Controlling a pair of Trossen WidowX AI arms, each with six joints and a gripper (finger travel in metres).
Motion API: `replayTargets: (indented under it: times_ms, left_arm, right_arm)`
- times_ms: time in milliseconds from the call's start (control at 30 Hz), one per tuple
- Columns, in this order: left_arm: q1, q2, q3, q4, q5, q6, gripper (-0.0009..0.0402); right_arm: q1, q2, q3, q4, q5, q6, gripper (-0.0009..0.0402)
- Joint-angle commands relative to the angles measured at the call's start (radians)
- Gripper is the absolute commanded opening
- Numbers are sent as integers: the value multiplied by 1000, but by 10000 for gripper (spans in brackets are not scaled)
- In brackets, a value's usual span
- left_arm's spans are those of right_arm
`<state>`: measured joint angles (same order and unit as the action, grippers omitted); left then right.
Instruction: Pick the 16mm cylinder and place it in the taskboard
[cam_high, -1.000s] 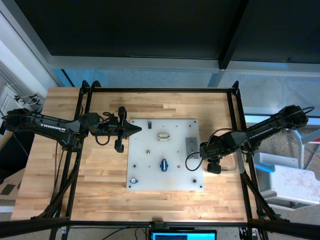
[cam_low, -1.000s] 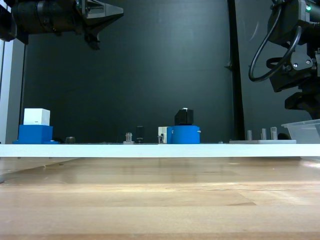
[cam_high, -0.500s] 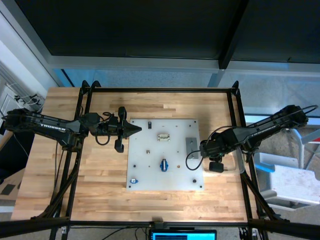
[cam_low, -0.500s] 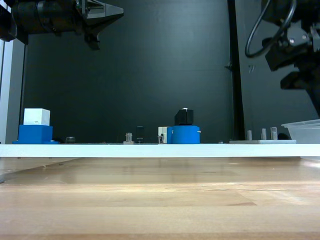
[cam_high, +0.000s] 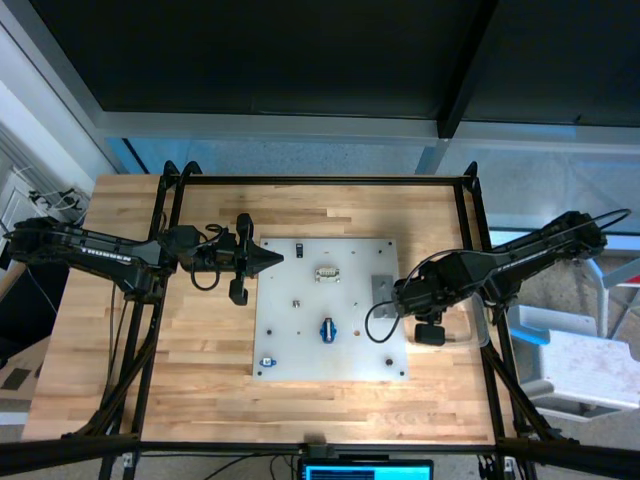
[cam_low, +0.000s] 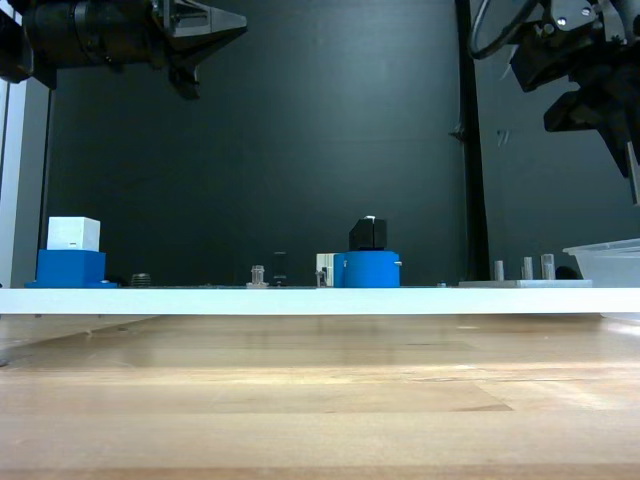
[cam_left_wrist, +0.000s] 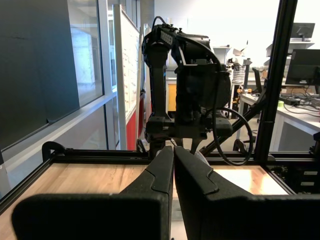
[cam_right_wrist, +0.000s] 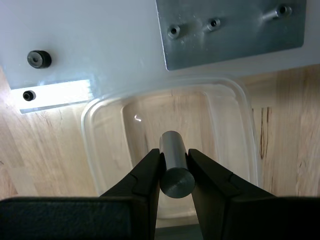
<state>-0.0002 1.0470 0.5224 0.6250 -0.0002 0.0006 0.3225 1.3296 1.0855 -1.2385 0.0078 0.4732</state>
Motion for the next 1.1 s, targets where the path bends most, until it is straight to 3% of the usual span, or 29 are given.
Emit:
replayTargets:
  times_ms: [33,400,700,1100]
  left_arm:
    - [0,0,0,1,0,0,0]
    - [0,0,0,1,0,0,0]
    - [0,0,0,0,0,0,0]
    - [0,0,0,1,0,0,0]
  right_arm:
    - [4,32,27,0,0,-10,16]
    - [5,191,177,-2,10,-87,16]
    - [5,295,261,23,27,-97,16]
    - [10,405,293,161,26,-98,16]
